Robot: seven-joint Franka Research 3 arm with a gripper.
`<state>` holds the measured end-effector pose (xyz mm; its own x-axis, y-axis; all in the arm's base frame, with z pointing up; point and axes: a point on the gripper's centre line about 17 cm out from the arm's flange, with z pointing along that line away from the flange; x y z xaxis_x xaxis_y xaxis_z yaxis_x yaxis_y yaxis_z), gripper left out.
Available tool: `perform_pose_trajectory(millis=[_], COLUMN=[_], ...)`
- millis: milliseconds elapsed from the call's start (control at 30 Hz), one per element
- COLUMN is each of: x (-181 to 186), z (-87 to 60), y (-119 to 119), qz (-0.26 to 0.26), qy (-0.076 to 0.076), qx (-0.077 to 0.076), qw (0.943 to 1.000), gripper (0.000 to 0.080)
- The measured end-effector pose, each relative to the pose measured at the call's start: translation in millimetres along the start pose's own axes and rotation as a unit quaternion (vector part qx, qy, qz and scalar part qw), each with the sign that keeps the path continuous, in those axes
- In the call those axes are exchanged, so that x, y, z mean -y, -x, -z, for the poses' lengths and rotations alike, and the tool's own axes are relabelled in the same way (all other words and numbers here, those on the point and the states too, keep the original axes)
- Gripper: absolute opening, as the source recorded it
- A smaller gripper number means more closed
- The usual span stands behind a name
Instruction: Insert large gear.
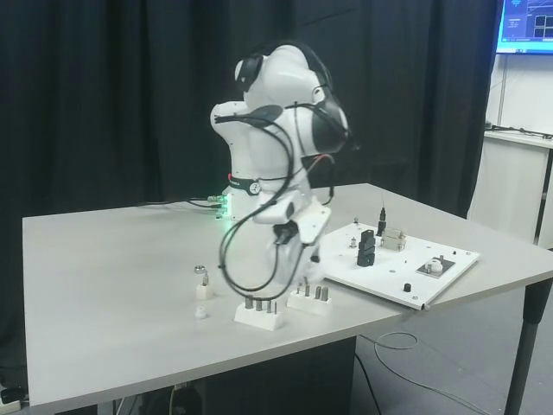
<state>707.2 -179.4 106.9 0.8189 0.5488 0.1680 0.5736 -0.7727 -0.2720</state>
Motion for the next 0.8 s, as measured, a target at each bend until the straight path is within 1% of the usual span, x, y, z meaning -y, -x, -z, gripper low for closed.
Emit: perform_pose_trajectory(millis=[233, 567, 800], x=[40, 96, 139], z=[-11.0, -26.3, -34.5], y=[-26, -60, -82], qz=[-0.01, -0.02, -0.022], qy=[-0.02, -0.038, -0.048], qx=[0.015, 0.033, 0.042], qw=[0.9996, 0.9985, 0.9977], gripper=[0.0594, 0.0594, 0.0594])
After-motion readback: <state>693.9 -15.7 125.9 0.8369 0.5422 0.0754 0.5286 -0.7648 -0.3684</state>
